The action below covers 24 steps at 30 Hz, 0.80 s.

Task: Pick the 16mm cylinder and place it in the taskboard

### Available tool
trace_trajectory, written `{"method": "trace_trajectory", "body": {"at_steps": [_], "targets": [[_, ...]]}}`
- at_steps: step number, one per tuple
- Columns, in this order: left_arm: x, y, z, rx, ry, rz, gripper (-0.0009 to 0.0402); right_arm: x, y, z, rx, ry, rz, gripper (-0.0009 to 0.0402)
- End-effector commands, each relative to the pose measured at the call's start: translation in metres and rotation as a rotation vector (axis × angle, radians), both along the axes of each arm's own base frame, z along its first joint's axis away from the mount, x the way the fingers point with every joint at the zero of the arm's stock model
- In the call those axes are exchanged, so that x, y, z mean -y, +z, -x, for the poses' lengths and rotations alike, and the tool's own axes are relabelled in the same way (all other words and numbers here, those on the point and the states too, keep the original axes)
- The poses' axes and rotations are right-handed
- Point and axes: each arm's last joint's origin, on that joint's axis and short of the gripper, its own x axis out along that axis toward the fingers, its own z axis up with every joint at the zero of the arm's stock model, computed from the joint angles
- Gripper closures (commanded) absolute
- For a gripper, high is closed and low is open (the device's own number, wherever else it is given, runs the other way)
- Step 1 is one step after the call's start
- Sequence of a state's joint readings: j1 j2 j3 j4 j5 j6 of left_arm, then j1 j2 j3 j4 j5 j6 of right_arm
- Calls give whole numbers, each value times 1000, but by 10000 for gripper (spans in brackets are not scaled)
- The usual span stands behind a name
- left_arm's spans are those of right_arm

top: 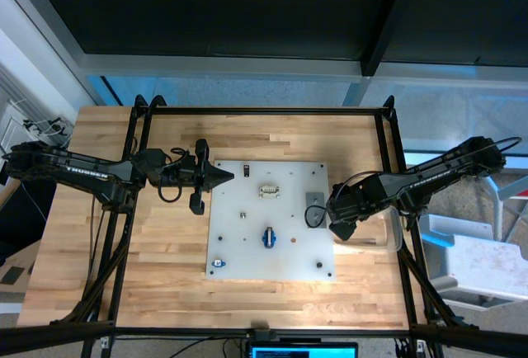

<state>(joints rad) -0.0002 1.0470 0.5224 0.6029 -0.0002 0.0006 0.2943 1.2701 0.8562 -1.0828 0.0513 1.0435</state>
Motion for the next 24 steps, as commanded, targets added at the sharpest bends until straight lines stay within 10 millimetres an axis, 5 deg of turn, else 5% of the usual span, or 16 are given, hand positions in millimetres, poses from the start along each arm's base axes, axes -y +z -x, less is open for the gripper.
{"method": "trace_trajectory", "body": {"at_steps": [1, 24], "targets": [[0, 0, 0, 0, 0, 0, 393, 0, -3, 1, -3, 1, 2, 162], [0, 0, 0, 0, 0, 0, 393, -1, -28, 6, 16, 8, 5, 162]]}}
